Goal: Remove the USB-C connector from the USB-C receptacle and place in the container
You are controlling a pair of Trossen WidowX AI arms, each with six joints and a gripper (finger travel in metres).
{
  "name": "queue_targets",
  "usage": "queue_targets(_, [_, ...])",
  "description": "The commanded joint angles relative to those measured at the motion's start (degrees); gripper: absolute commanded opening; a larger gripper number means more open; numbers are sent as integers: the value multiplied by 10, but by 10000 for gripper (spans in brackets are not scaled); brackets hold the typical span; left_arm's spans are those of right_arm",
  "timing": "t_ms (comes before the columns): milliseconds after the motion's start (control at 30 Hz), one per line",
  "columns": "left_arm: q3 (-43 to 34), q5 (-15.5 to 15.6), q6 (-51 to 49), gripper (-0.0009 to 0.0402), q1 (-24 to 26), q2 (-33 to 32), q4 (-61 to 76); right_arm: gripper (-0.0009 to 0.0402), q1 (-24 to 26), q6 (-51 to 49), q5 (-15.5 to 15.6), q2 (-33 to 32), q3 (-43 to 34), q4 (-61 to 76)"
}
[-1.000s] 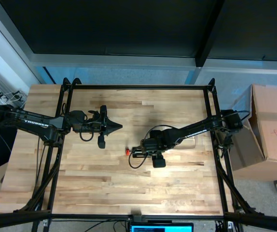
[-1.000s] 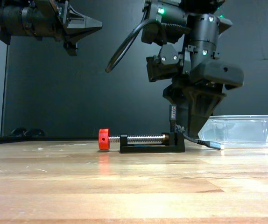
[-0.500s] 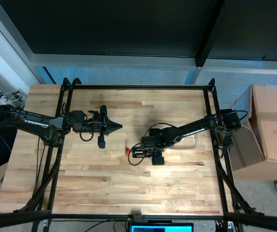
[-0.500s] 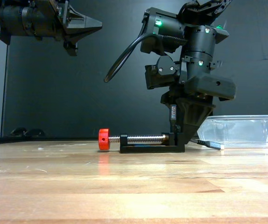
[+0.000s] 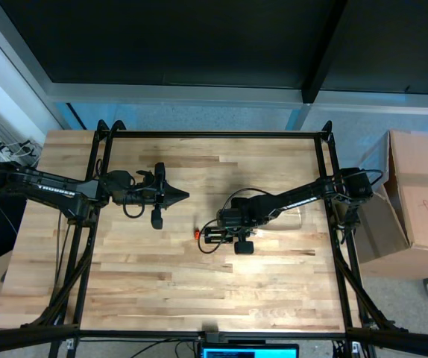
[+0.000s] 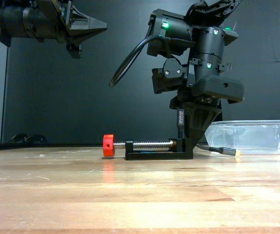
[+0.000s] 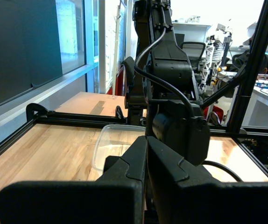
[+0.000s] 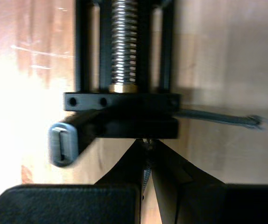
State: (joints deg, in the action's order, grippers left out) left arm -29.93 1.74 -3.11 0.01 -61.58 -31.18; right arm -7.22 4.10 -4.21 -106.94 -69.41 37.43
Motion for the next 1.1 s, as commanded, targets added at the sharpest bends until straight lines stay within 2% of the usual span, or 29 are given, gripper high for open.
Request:
queue_targets(33, [0,0,0,0,0,0,0,2,0,17,-2,10,-3,18])
queue_targets(367, [0,0,0,0,0,0,0,0,0,61,-2,70,-47,66])
queue_targets(633, [0,0,0,0,0,0,0,0,3,36,-1,108,-93,125])
queue_targets(700, [0,0,0,0,0,0,0,0,8,27,4,117,-88,132])
queue_targets(800, [0,0,0,0,0,0,0,0,21,11,28,134,-74,144])
queue_targets(1100, [0,0,0,0,0,0,0,0,48,-32,28,196,-8,159])
